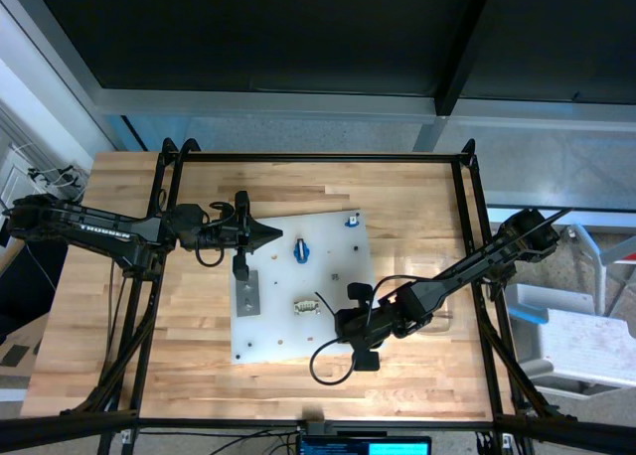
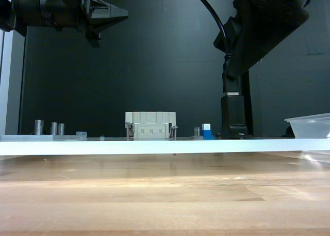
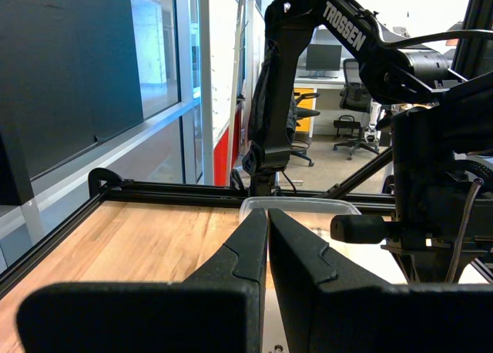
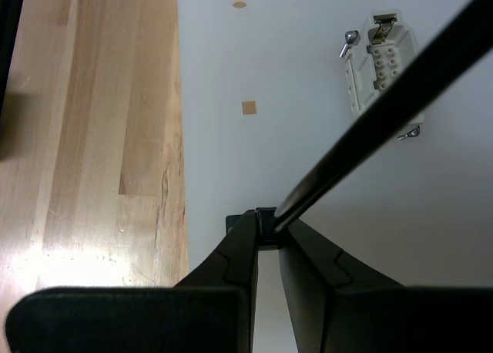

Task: Remove the USB connector from the USB hub and place in the container

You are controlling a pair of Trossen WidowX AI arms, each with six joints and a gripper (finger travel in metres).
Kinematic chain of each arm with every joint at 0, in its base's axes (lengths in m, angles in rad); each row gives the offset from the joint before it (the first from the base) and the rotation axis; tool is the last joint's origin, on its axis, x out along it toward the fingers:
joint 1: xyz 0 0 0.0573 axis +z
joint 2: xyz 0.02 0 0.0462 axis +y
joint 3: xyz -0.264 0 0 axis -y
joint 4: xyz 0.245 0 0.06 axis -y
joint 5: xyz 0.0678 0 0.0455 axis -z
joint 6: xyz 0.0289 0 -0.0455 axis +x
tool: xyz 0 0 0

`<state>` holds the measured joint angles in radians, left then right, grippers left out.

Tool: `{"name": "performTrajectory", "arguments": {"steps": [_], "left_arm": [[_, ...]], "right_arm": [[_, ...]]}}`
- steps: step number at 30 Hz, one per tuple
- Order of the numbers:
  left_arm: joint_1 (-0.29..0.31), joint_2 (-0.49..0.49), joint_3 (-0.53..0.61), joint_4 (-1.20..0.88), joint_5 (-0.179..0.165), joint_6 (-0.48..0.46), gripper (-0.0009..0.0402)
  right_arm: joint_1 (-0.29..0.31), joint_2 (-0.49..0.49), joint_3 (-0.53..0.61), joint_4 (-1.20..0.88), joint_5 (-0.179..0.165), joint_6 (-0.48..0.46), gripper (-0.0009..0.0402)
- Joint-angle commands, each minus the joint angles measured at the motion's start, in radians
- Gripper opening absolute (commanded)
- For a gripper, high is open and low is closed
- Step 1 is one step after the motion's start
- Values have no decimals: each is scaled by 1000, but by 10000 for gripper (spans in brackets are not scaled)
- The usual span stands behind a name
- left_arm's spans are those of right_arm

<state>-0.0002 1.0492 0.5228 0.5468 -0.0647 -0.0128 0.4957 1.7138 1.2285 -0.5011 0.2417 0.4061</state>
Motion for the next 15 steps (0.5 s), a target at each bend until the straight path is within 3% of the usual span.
{"name": "performTrajectory", "arguments": {"steps": [1, 15], "left_arm": [[0, 0, 0, 0, 0, 0, 1], [0, 0, 0, 0, 0, 0, 1]], "right_arm": [[0, 0, 0, 3, 2, -1, 0], [-1, 0, 28, -41, -31, -49, 0]]}}
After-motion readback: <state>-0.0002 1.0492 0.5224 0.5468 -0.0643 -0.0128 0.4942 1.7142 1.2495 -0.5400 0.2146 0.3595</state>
